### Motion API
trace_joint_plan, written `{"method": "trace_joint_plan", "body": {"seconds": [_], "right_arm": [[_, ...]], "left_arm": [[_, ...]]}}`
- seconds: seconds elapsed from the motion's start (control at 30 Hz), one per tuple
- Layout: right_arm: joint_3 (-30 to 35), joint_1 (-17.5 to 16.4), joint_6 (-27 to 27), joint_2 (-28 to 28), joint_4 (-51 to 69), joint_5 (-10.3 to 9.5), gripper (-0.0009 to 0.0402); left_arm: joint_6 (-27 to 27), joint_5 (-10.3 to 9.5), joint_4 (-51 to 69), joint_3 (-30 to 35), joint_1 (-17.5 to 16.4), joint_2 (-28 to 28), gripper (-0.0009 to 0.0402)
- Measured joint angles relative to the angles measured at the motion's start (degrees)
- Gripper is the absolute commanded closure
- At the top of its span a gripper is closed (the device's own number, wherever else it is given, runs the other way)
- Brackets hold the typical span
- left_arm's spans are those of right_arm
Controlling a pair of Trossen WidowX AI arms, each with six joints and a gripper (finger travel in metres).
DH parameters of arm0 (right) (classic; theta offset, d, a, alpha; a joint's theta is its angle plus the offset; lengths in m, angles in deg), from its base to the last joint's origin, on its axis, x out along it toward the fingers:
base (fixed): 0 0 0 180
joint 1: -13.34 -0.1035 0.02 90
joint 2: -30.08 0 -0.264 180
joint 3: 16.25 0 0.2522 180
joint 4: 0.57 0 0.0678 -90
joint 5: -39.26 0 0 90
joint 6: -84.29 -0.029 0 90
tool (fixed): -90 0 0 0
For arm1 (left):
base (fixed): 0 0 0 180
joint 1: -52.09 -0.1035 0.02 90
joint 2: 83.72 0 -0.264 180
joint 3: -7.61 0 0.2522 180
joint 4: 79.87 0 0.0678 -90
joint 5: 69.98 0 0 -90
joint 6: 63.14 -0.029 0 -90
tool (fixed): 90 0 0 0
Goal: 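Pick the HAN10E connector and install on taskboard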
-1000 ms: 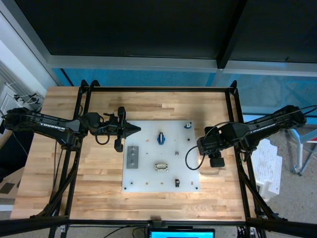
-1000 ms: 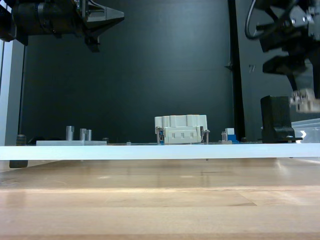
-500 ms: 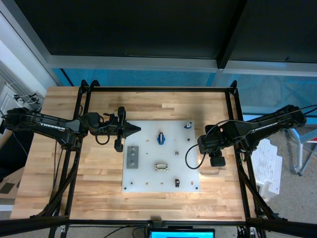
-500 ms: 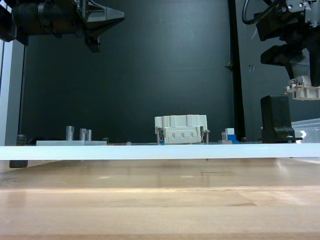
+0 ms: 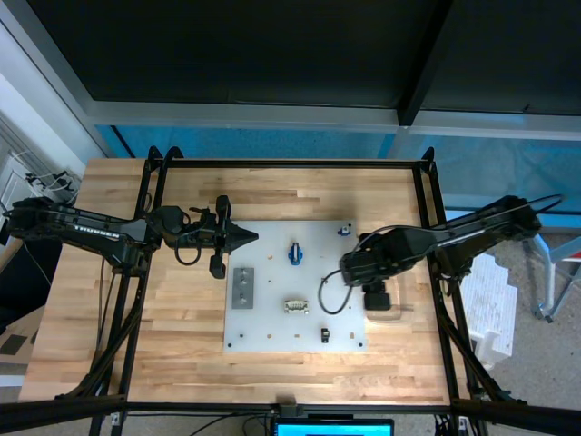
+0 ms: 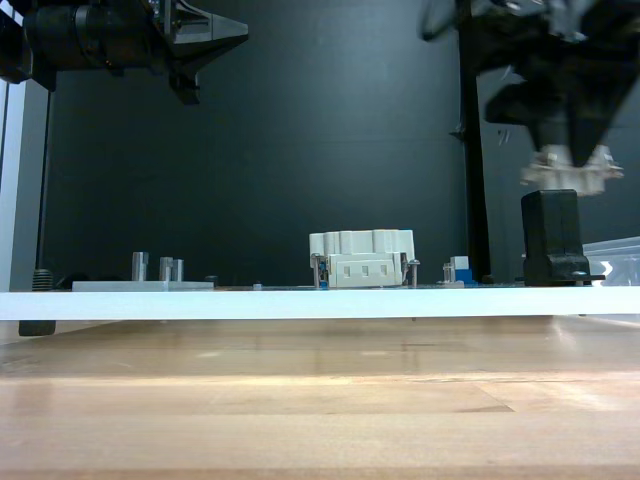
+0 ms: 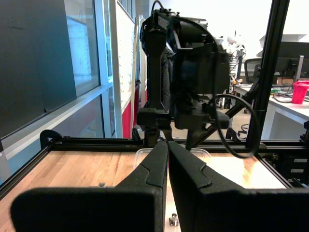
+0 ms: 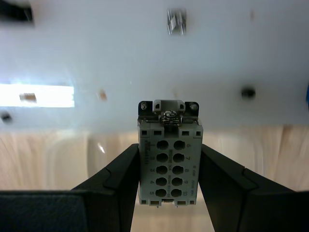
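**Here, the connector is held aloft at the board's right edge**

The right gripper (image 5: 374, 292) is seen over the right edge of the white board (image 5: 272, 313), with its two black fingers (image 8: 126, 166) clamped on the long sides of the pale grey connector (image 8: 169, 159). In the right wrist view the connector's face is shown with two rows of round contact holes and a small metal screw at one end. Beneath it lies the line where the board (image 8: 96, 58) gives way to the wooden table (image 8: 58, 159). In the low view the connector (image 6: 570, 170) is seen well clear of the board (image 6: 300, 303), level with the top of an upright black part (image 6: 553, 235). It is blurred there, so its tilt cannot be told.

A beige socket (image 5: 295, 308) is mounted near the board's middle — empty at the top in the low view (image 6: 362, 258). A grey metal block (image 5: 242, 288) lies to its left and a blue fixture (image 5: 295, 252) farther back.

The left gripper (image 5: 247, 237) is held high over the board's far left corner, its fingers (image 7: 154, 166) pressed together on nothing.
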Motion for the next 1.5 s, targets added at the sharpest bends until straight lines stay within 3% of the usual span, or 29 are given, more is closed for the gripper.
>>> {"method": "trace_joint_plan", "body": {"seconds": [0.37,0.67,1.1,1.5], "right_arm": [[18.16,-0.15,-1.64,17.11,1.55,0.00,0.0350],[29.77,-0.33,-1.90,26.56,3.76,-0.09,0.0350],[42.34,-1.07,-1.31,35.91,7.48,-0.17,0.0350],[47.10,-1.66,-1.25,40.46,7.76,-0.20,0.0350]], "left_arm": [[0.00,0.00,0.00,0.00,0.00,0.00,0.0392],[-0.02,0.00,0.00,0.00,0.00,0.00,0.0392],[0.00,0.02,0.02,0.00,0.00,0.00,0.0392],[-0.02,0.02,0.00,-0.02,0.00,-0.02,0.0392]]}}
